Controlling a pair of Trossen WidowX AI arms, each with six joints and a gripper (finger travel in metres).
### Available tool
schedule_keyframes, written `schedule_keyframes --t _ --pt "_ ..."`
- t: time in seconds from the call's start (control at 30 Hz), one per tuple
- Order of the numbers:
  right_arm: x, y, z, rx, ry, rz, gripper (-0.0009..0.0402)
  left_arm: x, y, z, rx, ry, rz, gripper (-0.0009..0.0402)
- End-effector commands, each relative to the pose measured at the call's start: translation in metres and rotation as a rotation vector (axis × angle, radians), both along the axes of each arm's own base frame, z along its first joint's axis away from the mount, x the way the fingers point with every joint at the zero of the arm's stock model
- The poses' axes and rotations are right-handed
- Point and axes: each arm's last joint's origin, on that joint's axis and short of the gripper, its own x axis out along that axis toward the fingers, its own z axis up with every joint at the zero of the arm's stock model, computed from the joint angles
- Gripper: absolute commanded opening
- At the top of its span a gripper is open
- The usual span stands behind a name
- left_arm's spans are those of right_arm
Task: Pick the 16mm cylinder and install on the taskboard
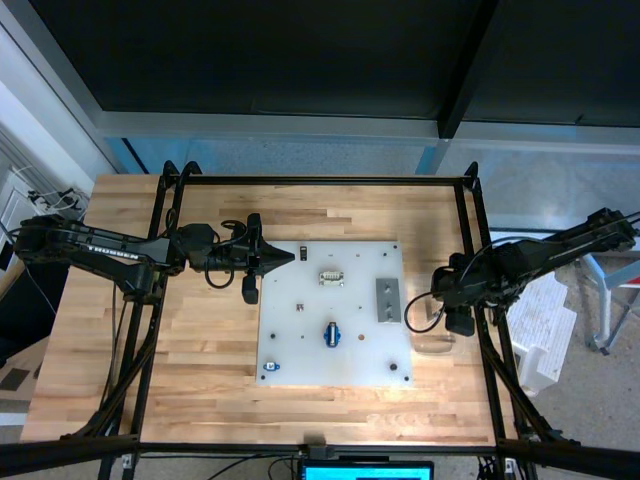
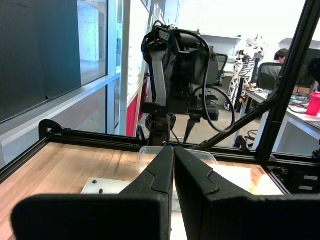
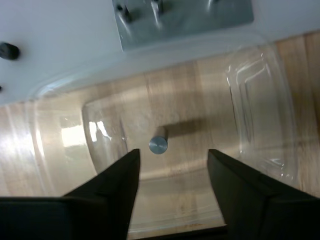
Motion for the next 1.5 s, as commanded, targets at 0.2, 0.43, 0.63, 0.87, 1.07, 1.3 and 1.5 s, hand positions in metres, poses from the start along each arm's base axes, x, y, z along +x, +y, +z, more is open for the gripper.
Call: schedule_keyframes --t 0.2,0.43,0.63,0.87,1.07,1.3,1.5 --pt "0.009 0.007 -0.015 -0.049 0.072 -0.020 0.0242 0.000 0.000 0.000 0.000 0.000 0.000 0.0000" --pt "0.017 0.014 -0.022 -0.077 0.083 -0.012 0.0240 0.000 0.000 0.000 0.000 0.000 0.000 0.0000" --pt "0.020 0.018 -0.025 -0.079 0.086 -0.007 0.0240 0.000 0.000 0.000 0.000 0.000 0.000 0.0000" --pt "0.017 0.022 -0.035 -0.086 0.085 0.007 0.0240 0.000 0.000 0.000 0.000 0.000 0.000 0.0000" --pt "0.016 0.022 -0.048 -0.076 0.070 0.004 0.0240 0.000 0.000 0.000 0.000 0.000 0.000 0.0000" --pt "0.013 0.022 -0.063 -0.068 0.065 0.007 0.0233 0.000 0.000 0.000 0.000 0.000 0.000 0.0000" --pt "0.013 0.023 -0.063 -0.068 0.057 0.018 0.0201 0.000 0.000 0.000 0.000 0.000 0.000 0.0000"
